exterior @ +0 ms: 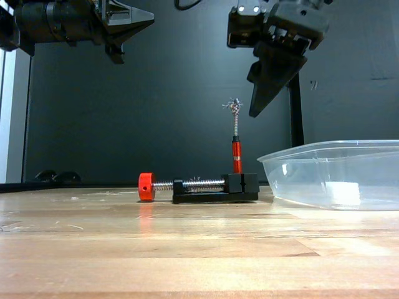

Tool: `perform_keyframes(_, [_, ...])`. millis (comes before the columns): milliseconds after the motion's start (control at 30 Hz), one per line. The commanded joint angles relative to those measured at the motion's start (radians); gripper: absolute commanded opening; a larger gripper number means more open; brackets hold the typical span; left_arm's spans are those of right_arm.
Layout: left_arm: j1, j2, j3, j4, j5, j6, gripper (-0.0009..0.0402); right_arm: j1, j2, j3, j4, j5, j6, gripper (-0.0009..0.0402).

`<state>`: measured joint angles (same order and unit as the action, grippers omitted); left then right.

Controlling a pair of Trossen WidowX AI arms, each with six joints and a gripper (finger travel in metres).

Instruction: Remove the RCA connector from the receptacle and place in the container

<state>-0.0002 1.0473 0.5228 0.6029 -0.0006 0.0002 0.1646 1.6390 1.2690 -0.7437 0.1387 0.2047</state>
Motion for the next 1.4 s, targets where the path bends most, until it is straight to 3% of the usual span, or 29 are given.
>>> perform_keyframes(33, [0.000, 0.000, 0.000, 0.000, 0.000, 0.000, 0.0000, 0.005, 0.024, 0.000, 0.020, 0.000, -0.001, 0.0195])
perform_keyframes(1067, [0.000, 0.000, 0.000, 0.000, 0.000, 0.000, 0.0000, 0.013, 0.185, 0.000, 0.158, -0.011, -0.003, 0.0194])
perform_keyframes(1400, [0.000, 0.000, 0.000, 0.000, 0.000, 0.000, 0.0000, 0.013, 0.180, 0.000, 0.163, -0.007, -0.007, 0.0155])
